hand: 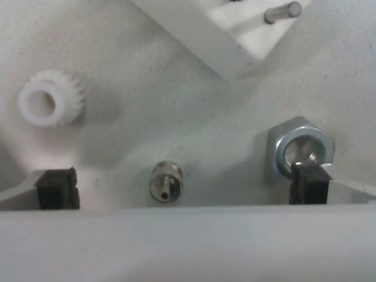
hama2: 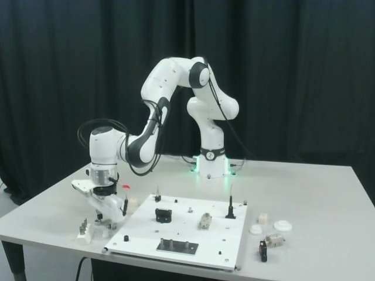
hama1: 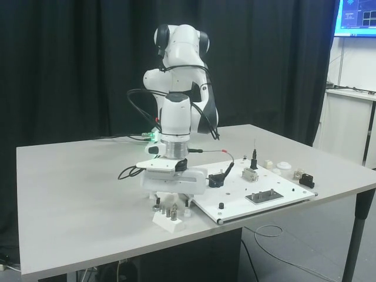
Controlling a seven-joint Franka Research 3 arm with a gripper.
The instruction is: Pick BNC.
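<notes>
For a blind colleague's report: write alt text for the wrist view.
Seen from above, the open gripper straddles a small metal BNC connector standing upright on the grey table. A white gear lies off to one side, a large metal nut beside one of the black fingers, and a white block beyond.

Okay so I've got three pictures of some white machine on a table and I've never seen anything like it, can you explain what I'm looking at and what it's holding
It is a white robot arm bolted to a grey table, ending in a gripper with two fingers. Two pictures come from cameras standing in the room. The close-up comes from a camera on the arm's wrist, looking down past the two black fingertips.

In the close-up, the fingers are spread apart and hold nothing. Between them on the table sits a small metal connector, the piece to pick up. Nearby lie a white gear and a large metal nut.

The room views also show a white board with small parts on it, beside the gripper.
</notes>
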